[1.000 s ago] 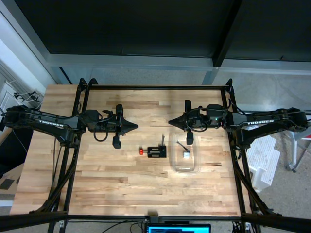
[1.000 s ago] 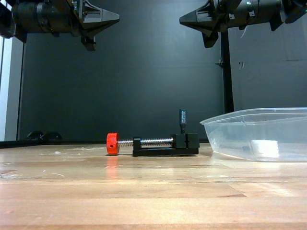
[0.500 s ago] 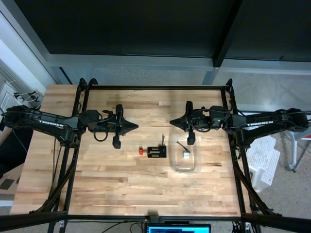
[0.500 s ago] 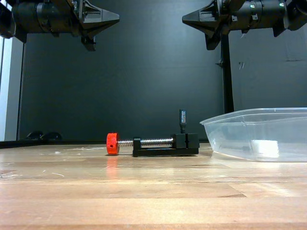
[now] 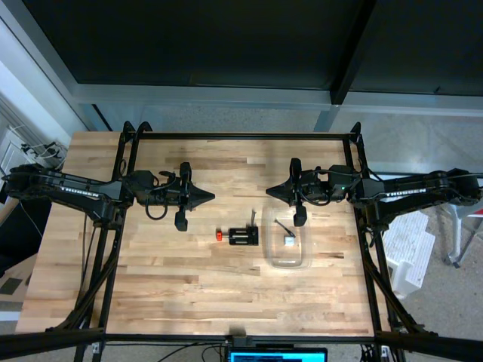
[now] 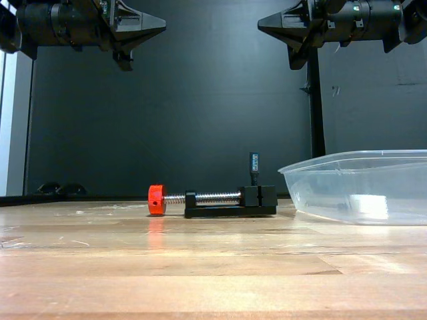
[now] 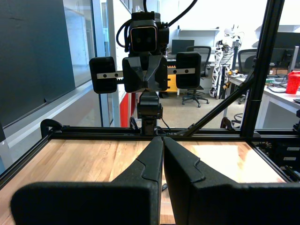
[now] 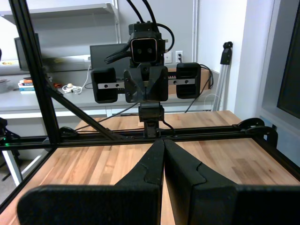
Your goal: Remove the USB-C connector from taskboard and place in the container
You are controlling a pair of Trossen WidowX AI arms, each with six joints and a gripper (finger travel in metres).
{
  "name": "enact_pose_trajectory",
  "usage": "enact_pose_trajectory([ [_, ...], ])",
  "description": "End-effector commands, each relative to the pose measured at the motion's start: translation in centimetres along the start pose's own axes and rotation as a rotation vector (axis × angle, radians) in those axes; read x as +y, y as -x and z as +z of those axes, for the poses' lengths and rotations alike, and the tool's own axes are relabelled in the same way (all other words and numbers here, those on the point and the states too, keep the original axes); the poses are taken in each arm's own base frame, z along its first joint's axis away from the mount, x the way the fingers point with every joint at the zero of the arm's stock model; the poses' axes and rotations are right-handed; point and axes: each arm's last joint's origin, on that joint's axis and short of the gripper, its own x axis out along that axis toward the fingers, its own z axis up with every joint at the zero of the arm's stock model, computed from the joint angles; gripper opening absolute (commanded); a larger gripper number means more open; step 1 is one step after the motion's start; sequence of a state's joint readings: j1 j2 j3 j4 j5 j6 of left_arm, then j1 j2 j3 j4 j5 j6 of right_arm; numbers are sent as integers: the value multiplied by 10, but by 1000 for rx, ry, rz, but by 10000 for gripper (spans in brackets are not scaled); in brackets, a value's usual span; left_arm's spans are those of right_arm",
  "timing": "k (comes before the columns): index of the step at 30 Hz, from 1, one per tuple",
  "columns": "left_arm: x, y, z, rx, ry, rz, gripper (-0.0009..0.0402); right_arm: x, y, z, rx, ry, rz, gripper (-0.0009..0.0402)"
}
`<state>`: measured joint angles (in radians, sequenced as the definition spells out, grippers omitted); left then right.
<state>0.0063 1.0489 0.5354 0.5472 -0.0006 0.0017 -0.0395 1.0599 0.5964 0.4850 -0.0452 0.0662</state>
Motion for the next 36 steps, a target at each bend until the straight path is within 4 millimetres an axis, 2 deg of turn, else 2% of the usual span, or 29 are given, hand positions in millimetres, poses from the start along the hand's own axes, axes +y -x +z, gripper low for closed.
enact_pose_trajectory([
  [1, 0, 0, 0, 0, 0, 0, 0, 0, 0, -2, 2, 2, 2, 0],
  [36, 0, 0, 0, 0, 0, 0, 0, 1, 1, -3, -17, -3, 14, 0],
])
